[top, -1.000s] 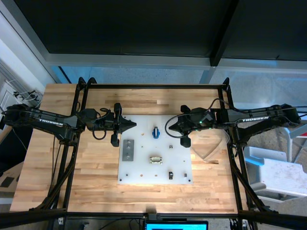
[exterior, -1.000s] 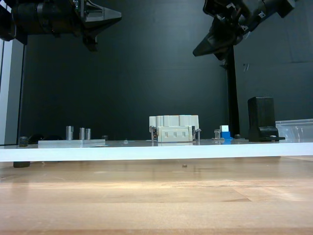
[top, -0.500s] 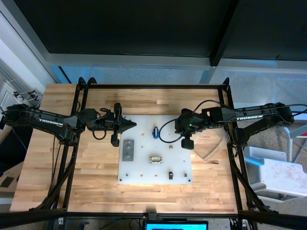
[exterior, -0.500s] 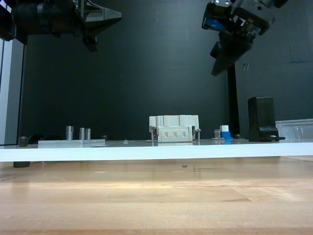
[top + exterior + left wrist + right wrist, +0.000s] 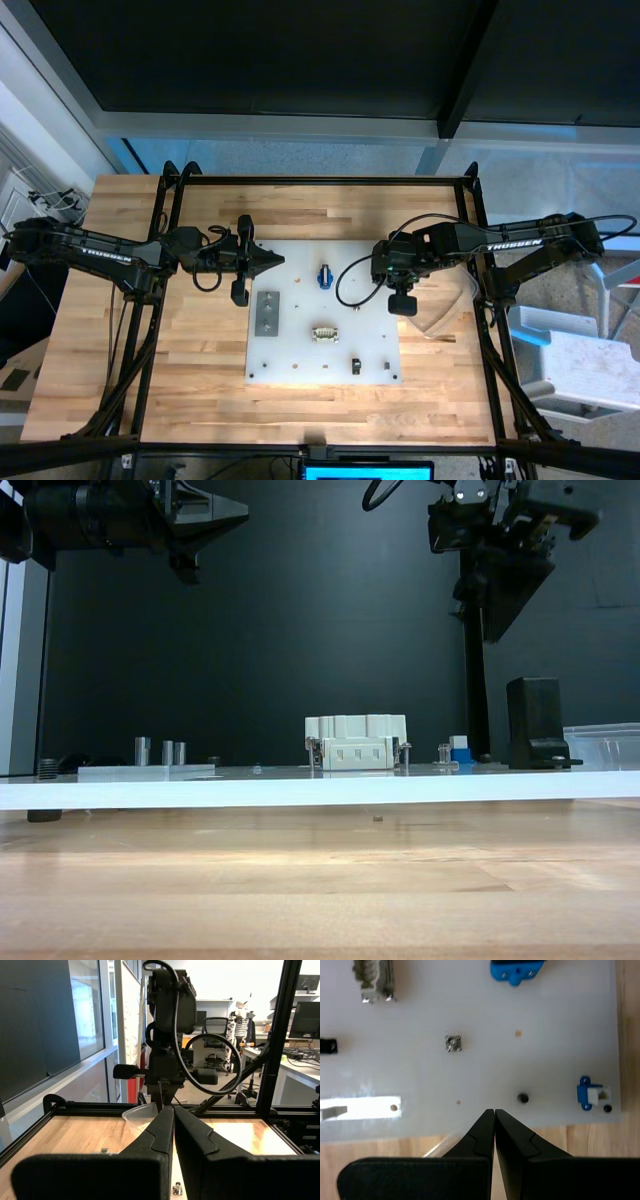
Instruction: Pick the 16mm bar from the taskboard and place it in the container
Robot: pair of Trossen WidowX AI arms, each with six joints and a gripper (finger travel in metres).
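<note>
two grippers, both pinched tip to tip with nothing between the fingers. the right gripper (image 5: 494,1111) points straight down, high over the right edge of the taskboard (image 5: 290,345), just beside the container (image 5: 440,312). the left gripper (image 5: 272,260) hangs level and high over the board's far left edge. three short bars stand upright in the grey block (image 5: 267,313) on the board's left half. the 16mm bar (image 5: 142,750) is judged to be the thickest of them, though that is not certain. it lies across the board from the right gripper, toward the left arm, with its long axis vertical. the left gripper is much nearer, just beyond the block. either claw must open before descending over the bar.
</note>
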